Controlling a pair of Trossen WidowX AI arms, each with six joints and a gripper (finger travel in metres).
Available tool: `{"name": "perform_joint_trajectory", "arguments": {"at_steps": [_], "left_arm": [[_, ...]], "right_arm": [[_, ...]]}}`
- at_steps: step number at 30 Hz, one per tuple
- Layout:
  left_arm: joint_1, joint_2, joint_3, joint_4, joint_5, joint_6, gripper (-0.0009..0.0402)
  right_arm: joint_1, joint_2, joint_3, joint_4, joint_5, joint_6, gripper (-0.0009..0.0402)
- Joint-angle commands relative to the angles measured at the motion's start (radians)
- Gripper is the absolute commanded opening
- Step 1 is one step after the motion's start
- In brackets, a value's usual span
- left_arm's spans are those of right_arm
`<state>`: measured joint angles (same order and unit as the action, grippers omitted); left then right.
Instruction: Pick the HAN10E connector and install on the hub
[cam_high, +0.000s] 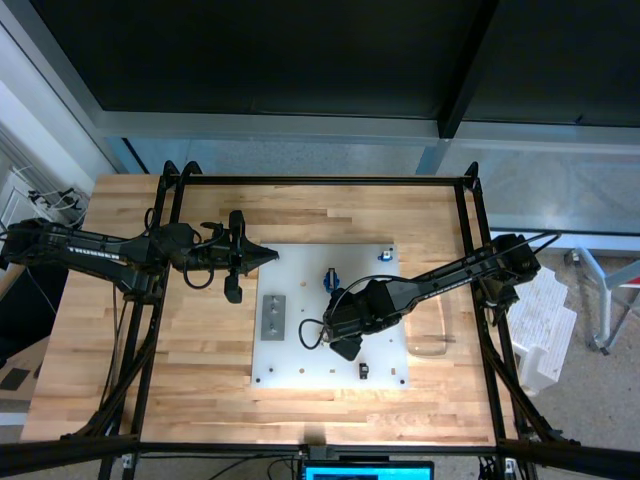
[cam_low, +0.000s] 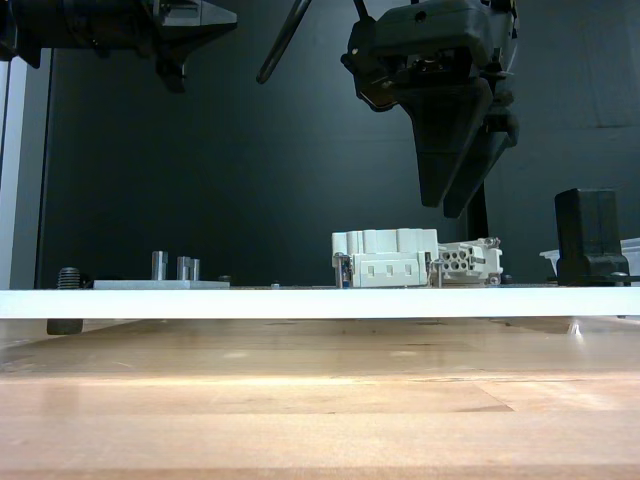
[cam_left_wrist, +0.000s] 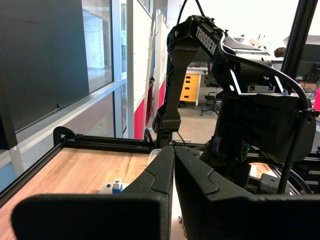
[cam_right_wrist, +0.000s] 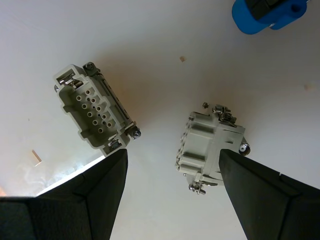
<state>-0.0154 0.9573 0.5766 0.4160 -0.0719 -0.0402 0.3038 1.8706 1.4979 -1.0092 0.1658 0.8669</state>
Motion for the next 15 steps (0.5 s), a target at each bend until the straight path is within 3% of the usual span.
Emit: {"name": "perform_joint_trajectory", "arguments": {"at_steps": [1,15], "left_arm": [[0.0,0.0,0.0,0.0,0.0,0.0,0.0],[0.0,0.0,0.0,0.0,0.0,0.0,0.0]], "right_arm": [[0.0,0.002,0.0,0.0,0.002,-0.001,0.0255],[-0.002,0.001,0.0,-0.011,0.0,0.005,0.0255]]}}
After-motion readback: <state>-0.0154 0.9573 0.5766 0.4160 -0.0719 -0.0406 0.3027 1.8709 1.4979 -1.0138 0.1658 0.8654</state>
